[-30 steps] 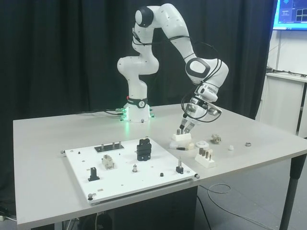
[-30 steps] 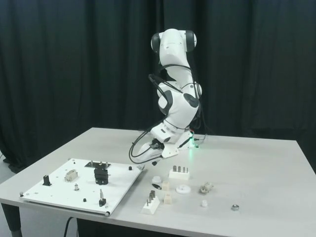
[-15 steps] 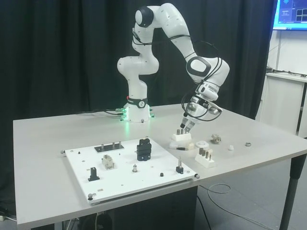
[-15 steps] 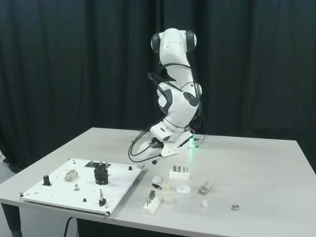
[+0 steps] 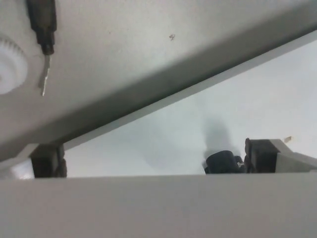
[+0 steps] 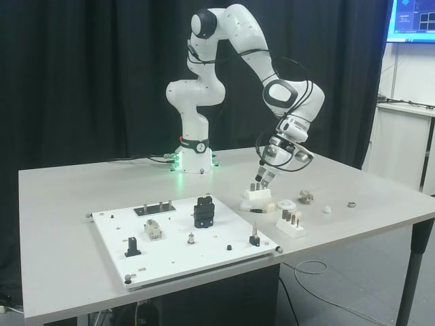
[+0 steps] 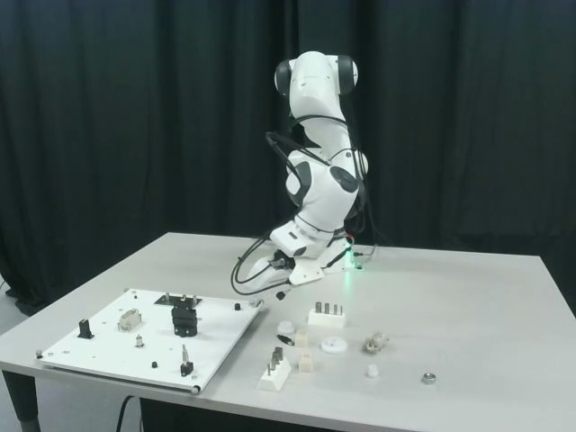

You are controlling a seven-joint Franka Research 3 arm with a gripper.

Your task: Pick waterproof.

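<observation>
Approach step: gripper (image 6: 259, 182) hovers just above white block (image 6: 257, 197), beside white gear (image 6: 285, 204), jaws apart and empty. Waterproof, likely the black plug (image 6: 257, 210), lies touching the gear. Next: lower over plug, close.

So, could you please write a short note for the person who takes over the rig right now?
Gripper: open, empty, hovering over the grey table by the edge of the white board.
Things: a black plug lies on the table beside the white gear. It may be the waterproof part, but I cannot be sure.
Done: nothing picked yet.
Left: go down, grasp, lift.
</observation>
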